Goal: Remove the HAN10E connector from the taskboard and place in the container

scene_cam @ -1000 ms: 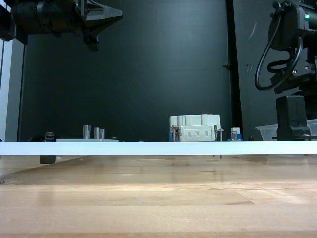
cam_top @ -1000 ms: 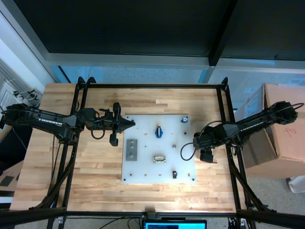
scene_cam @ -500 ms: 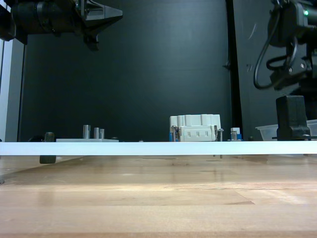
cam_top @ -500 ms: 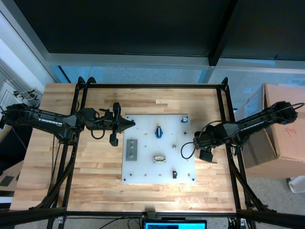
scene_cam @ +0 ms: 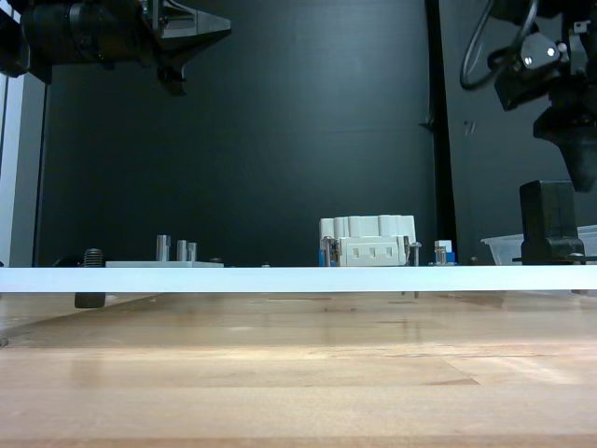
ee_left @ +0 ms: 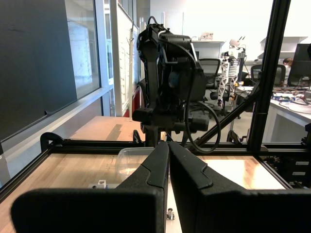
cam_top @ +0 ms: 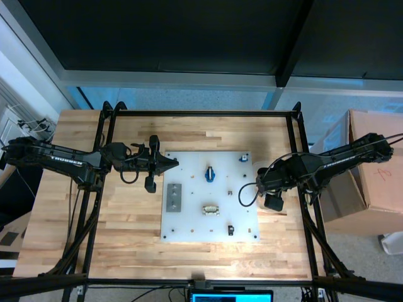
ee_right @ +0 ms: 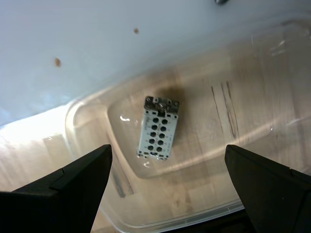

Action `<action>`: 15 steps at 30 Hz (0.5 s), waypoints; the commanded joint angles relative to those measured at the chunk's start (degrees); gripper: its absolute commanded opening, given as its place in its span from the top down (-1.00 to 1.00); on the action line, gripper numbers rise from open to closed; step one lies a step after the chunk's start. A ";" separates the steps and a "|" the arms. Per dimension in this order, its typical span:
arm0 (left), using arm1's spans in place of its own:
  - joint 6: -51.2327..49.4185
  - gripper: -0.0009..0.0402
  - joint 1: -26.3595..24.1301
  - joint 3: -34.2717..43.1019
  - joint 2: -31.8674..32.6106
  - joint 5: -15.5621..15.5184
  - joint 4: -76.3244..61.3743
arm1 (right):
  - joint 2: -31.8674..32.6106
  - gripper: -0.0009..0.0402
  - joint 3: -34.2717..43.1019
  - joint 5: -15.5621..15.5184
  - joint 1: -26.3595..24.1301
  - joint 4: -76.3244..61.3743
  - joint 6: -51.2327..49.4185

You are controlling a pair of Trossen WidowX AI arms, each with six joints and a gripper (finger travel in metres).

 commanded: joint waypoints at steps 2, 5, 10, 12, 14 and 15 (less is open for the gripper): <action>0.00 0.96 0.00 0.00 0.02 0.00 0.00 | 0.00 -0.62 0.81 -0.24 0.00 -0.07 0.04; 0.00 0.96 0.02 0.00 0.02 0.00 0.00 | 0.00 -0.62 0.68 -0.61 0.00 -0.13 0.17; 0.00 0.96 0.02 0.00 0.02 0.02 0.00 | 0.00 -0.58 0.61 -1.22 0.00 -0.11 0.17; 0.00 0.96 0.02 0.00 0.02 0.02 0.00 | 0.00 -0.51 0.61 -1.18 0.00 0.09 0.04; 0.00 0.96 0.02 0.00 0.00 0.02 0.00 | 0.00 -0.38 0.61 -0.90 -0.02 0.98 -0.39; 0.00 0.96 0.02 0.00 0.02 0.00 0.00 | 0.00 -0.30 0.61 -0.85 -0.02 1.97 -0.85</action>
